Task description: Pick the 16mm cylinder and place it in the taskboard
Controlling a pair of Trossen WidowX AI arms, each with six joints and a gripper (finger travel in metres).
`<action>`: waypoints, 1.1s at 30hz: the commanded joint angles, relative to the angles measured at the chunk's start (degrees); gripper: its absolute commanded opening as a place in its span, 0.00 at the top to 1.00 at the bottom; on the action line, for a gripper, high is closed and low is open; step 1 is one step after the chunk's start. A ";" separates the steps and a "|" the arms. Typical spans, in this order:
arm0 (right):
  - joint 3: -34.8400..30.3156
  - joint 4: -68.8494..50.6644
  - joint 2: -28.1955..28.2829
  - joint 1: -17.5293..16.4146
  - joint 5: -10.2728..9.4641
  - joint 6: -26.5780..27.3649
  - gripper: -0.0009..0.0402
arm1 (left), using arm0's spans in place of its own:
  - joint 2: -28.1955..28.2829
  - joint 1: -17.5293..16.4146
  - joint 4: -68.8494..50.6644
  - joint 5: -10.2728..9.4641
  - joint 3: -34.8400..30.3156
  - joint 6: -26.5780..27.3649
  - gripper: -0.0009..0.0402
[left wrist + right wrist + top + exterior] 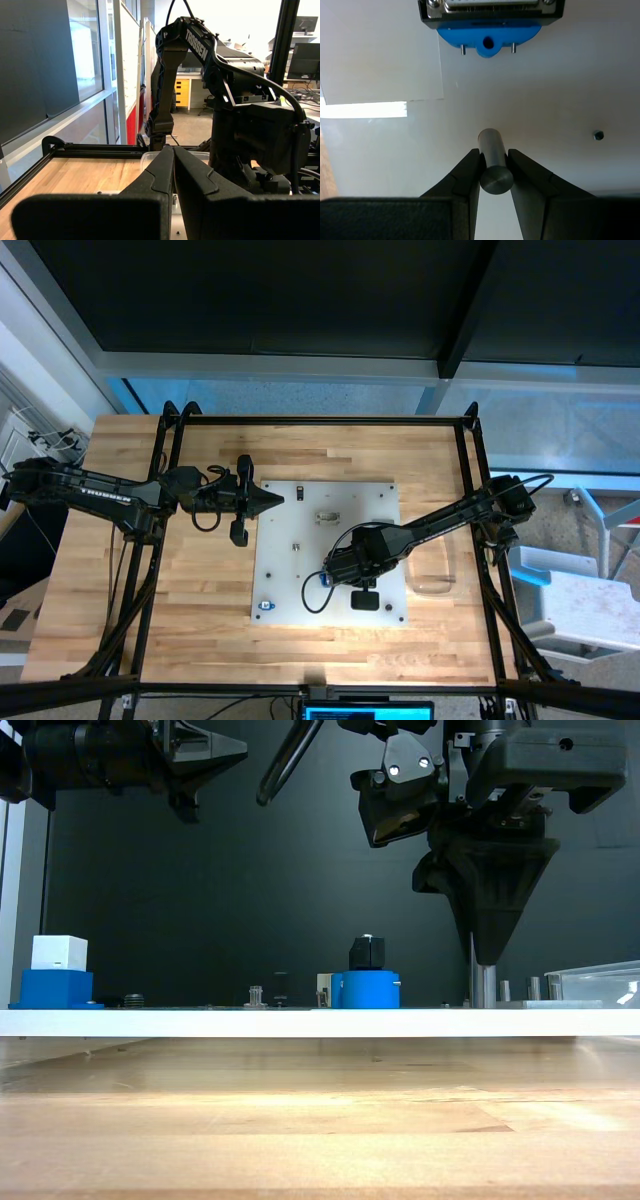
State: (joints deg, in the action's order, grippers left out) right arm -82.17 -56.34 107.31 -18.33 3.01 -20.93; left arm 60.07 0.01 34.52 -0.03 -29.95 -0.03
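Observation:
A grey metal 16mm cylinder [493, 159] is clamped between the fingers of my right gripper [493, 165], which is shut on it. In the low view the cylinder [484, 985] stands upright under the right gripper [486, 960], its lower end down at the surface of the white taskboard [200, 1020]. From above, the right gripper [331, 576] is over the taskboard [290, 585], near its middle. A blue connector [488, 39] lies just ahead of the cylinder. My left gripper [272, 498] hovers at the board's left edge, raised, with its fingers [162, 172] pressed together and holding nothing.
A clear plastic tray [436, 575] sits on the wooden table right of the board. On the board stand a blue block topped by a white cube [57, 982], a blue round socket with a black top [370, 982] and small pegs [255, 995].

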 commanded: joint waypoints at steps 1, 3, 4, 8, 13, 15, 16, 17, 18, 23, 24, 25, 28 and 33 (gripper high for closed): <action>-0.02 0.09 -0.11 -0.07 -0.11 -0.02 0.93 | 0.02 0.00 0.00 0.02 0.00 -0.02 0.98; -0.02 0.09 -0.11 -0.09 -0.09 0.00 0.93 | 0.02 -0.02 -0.02 0.02 0.00 -0.02 0.98; -0.02 0.09 -0.17 -0.11 -0.09 0.00 0.93 | 0.02 -0.02 -0.02 0.02 0.00 -0.02 0.98; -0.02 0.20 -0.15 -0.15 -0.04 0.02 0.93 | 0.02 0.00 0.00 0.02 0.00 -0.02 0.98; -0.02 0.44 -0.04 -0.20 -0.07 0.04 0.93 | 0.02 0.00 0.00 0.02 0.00 -0.02 0.98; -0.02 0.61 -0.04 -0.20 -0.07 0.28 0.93 | 0.02 0.00 0.00 0.02 0.00 0.00 0.98; -0.02 0.70 0.07 -0.20 -0.04 0.28 0.93 | 0.02 0.00 0.00 0.02 0.00 -0.02 0.98; -0.02 0.83 0.17 -0.20 -0.04 0.31 0.93 | 0.02 -0.02 0.00 0.02 0.00 -0.02 0.98; 0.00 0.98 0.17 -0.20 -0.04 0.42 0.93 | 0.02 -0.02 0.00 0.02 0.00 -0.02 0.98; 0.31 1.88 0.17 -0.20 -0.04 0.44 0.93 | 0.02 0.00 0.00 0.02 0.00 -0.02 0.98; 0.31 1.86 0.17 -0.20 -0.04 0.44 0.93 | 0.02 0.00 0.00 0.02 0.00 0.00 0.98; 0.33 1.86 0.17 -0.20 -0.07 0.44 0.93 | 0.02 -0.02 0.00 0.02 0.00 -0.02 0.98; 0.55 1.92 0.17 -0.20 -0.04 0.44 0.93 | 0.02 0.00 0.00 0.02 0.00 -0.02 0.98; 1.36 2.19 0.17 -0.20 -0.07 0.35 0.93 | 0.02 -0.02 0.00 0.02 0.00 0.00 0.98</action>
State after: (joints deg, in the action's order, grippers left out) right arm -80.99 -54.06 107.48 -18.50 2.98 -20.47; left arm 60.10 0.01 34.50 -0.01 -29.95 -0.03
